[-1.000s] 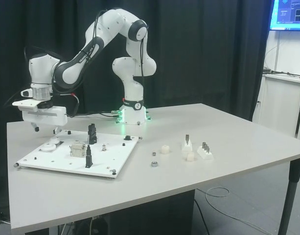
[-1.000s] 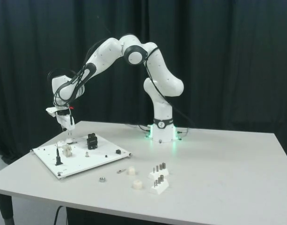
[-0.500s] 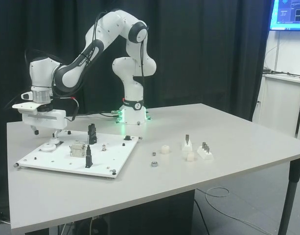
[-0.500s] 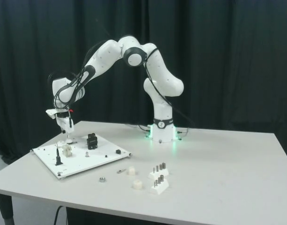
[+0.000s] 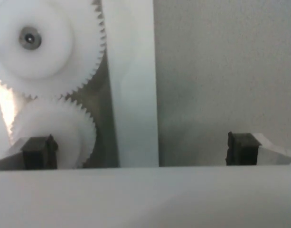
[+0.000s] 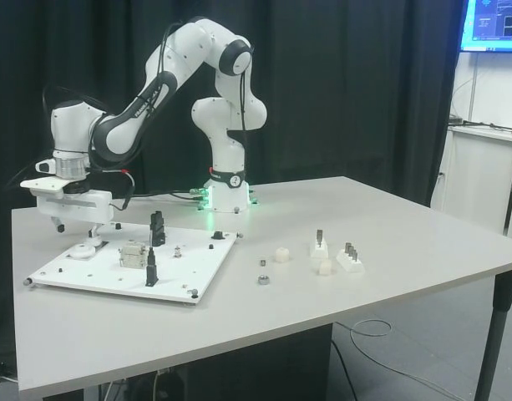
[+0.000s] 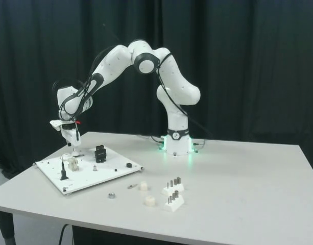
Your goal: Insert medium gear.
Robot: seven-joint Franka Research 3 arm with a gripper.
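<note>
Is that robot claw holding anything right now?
No. The gripper is open and empty, above the two white gears on the board.

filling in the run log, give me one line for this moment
phase: after insertion | gripper: open, holding nothing, above board corner | medium gear: seated, meshed with larger gear | spare parts: on table

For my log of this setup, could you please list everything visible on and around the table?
Table: one, grey.
Board: one, white, on the table's corner below the gripper.
Gears: two, white, meshed on the board's edge.
Black fixtures: two, upright on the board.
Pin holders: two, white, on the table away from the board.
Small cylinders: two, white, near the holders.
Nut: one, grey, beside the board.
Arm: white.
Gripper: open, empty, above the gears.
</note>
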